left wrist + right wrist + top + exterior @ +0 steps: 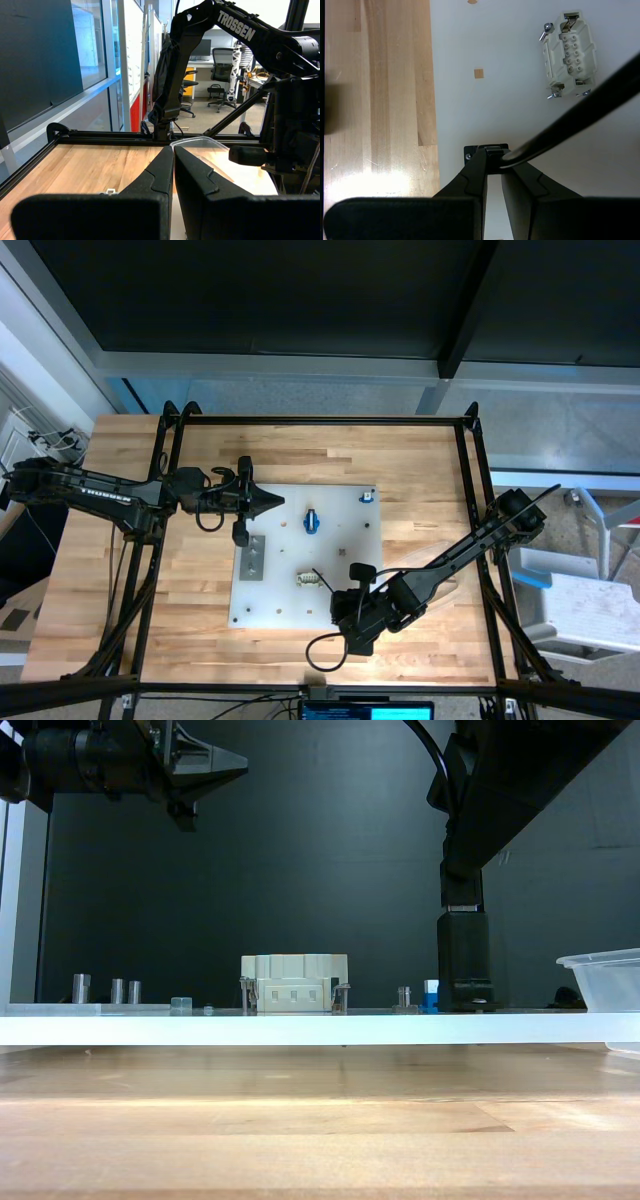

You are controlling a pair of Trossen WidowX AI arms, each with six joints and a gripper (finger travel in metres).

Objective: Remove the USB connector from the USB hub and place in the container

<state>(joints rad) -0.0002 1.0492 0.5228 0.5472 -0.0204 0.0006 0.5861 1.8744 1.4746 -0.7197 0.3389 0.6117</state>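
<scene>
In the right wrist view my right gripper (493, 159) is shut on the small black USB connector (493, 149). The connector sits at the black USB hub (470, 152) on the white plate. Its thin black cable (570, 117) runs off at a slant past the fingers. From above, the right gripper (347, 610) covers the hub near the plate's front edge, and the cable's tail (320, 578) sticks out beside it. The clear container (605, 975) stands right of the plate. My left gripper (272, 500) hovers shut and empty over the plate's far left edge.
On the white plate (290, 612) stand a beige-silver rectangular connector (307, 582), a grey metal bar (255, 560) and a blue upright piece (311, 522). The beige connector (570, 52) lies close to the right gripper. A black frame (320, 421) rings the wooden table.
</scene>
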